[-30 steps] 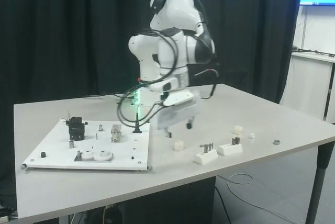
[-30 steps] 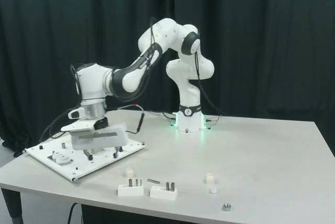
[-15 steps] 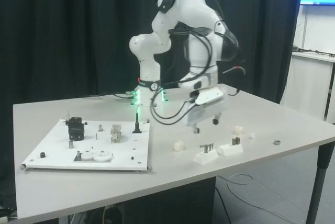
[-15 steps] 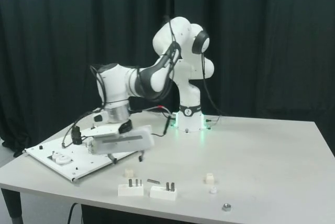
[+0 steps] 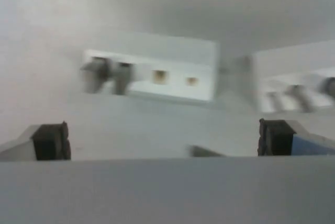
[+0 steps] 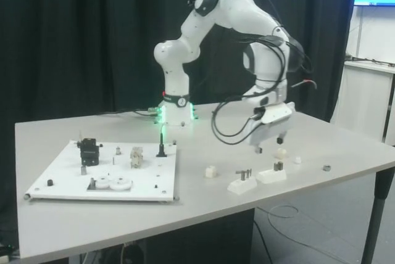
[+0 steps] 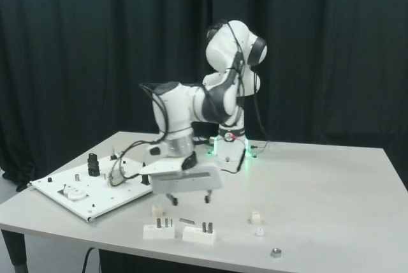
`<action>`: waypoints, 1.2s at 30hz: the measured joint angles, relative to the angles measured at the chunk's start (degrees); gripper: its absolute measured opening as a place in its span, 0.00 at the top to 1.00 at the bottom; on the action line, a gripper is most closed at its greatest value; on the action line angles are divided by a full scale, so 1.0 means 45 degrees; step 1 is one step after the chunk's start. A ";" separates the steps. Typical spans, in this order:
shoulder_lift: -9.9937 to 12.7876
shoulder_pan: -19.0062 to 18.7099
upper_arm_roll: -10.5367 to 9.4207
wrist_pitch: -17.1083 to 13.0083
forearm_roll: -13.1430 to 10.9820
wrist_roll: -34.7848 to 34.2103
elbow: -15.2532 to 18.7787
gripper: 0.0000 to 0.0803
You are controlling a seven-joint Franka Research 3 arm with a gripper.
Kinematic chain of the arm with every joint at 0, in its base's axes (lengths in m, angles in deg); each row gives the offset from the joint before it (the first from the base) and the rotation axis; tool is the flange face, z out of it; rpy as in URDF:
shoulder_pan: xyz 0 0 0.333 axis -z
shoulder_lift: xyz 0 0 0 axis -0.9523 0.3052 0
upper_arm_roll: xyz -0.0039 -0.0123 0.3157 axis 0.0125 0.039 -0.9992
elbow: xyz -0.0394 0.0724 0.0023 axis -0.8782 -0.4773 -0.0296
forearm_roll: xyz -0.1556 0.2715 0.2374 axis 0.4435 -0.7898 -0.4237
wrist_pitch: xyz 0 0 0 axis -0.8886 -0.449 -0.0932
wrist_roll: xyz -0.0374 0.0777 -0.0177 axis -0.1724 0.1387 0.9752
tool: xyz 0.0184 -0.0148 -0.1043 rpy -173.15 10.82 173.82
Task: Pick small gear.
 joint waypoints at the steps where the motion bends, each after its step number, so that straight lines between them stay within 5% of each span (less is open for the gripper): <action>1: 0.0000 -0.0147 0.0001 -0.0001 0.0014 -0.0170 0.0043 0.00; 14: 0.0000 -0.1844 -0.0150 -0.0460 0.0292 -0.1949 0.0535 0.00; 36: 0.0003 -0.3692 -0.1013 -0.3022 0.0950 -0.3892 0.2218 0.00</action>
